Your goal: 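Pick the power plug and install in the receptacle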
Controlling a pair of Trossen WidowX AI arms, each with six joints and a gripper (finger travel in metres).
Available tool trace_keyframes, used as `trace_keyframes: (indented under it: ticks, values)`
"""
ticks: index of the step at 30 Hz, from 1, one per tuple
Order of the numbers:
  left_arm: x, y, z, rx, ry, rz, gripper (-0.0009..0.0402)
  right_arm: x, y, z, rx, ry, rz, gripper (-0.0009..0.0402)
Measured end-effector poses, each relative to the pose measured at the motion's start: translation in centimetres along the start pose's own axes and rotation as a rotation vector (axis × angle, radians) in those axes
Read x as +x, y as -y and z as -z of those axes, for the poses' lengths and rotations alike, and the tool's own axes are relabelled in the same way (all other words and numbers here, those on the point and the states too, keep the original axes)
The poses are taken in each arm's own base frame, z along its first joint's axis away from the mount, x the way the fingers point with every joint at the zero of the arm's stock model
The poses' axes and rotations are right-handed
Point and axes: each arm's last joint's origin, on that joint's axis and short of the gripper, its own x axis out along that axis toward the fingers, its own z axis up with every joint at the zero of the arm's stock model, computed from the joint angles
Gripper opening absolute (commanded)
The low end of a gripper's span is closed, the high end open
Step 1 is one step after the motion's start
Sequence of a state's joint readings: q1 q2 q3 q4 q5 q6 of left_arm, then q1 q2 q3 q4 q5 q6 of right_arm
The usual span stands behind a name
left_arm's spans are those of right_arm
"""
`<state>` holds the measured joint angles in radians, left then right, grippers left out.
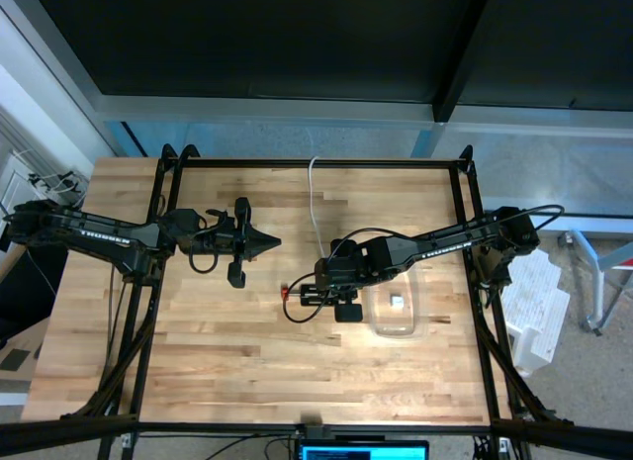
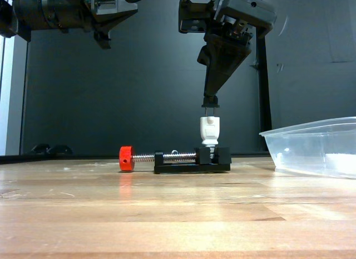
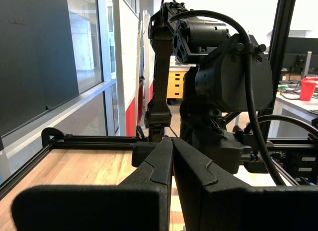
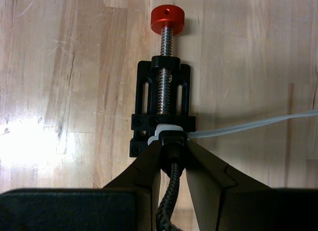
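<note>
Left pincer closed, empty, hovering over worktop left of centre. Right pincer above clamp block holding upright receptacle; it grips power plug, prongs at socket face, body unseated.

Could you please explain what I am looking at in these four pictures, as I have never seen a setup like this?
Two robot arms stand at the sides of a wooden table. One picture looks down from above, one looks level along the table, and two come from cameras on the arms. The left tool hangs shut in the air, idle. The right tool grips a black plug just above a white socket held in a black clamp with a red knob. Beside it lies a clear tray.
</note>
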<state>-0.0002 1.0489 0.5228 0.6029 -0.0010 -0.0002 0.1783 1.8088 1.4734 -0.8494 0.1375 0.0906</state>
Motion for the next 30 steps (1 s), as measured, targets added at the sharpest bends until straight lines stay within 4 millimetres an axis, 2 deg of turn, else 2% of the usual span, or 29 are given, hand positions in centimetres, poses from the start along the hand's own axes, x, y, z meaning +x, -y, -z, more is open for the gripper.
trace_keyframes:
  ticks: [30]
  values:
    - [0.0, 0.0, 0.0, 0.000, 0.000, 0.000, 0.0000, 2.4, -0.2, 1.5, 0.006, 0.011, -0.003, 0.0000]
